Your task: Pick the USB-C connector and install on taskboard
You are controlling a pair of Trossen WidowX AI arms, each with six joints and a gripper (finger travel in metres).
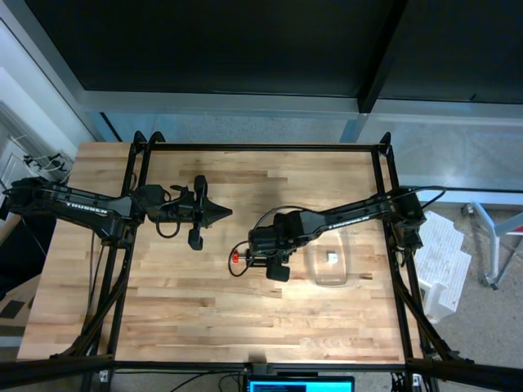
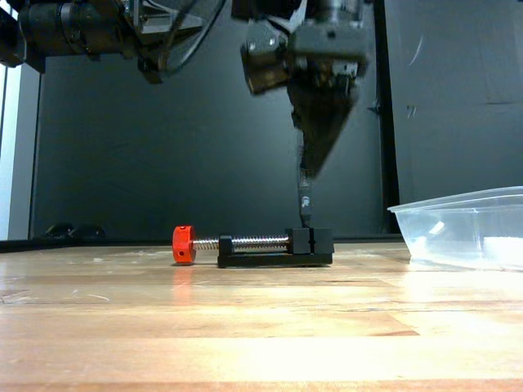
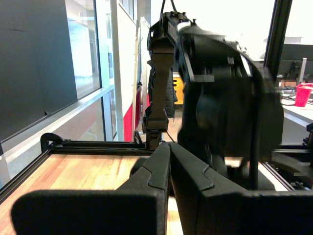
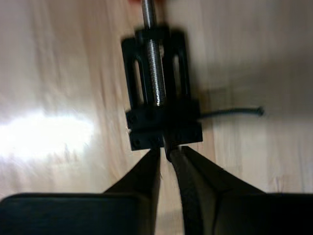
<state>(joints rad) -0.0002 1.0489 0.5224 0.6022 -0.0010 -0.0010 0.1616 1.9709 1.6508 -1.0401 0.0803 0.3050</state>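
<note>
The taskboard [image 2: 274, 247] is a small black block with a threaded rod and a red-orange knob [image 2: 183, 244], lying on the wooden table. It also shows as taskboard [image 1: 249, 256] and taskboard [image 4: 161, 112]. My right gripper [image 2: 305, 186] points straight down over the block's right end, shut on the USB-C connector [image 2: 306, 209], a thin dark plug whose tip reaches the block's top. In the right wrist view the right gripper [image 4: 166, 152] pinches that plug at the block's near edge. My left gripper [image 1: 214, 214] hangs shut and holding nothing, well left of the board, and appears as left gripper [image 3: 169, 159].
A clear plastic tray [image 2: 458, 233] stands just right of the board, seen as tray [image 1: 343, 273] with a small white piece [image 1: 331, 256] inside. A thin dark wire [image 4: 230, 112] sticks out from the block's side. Black frame rails [image 1: 261, 148] border the table.
</note>
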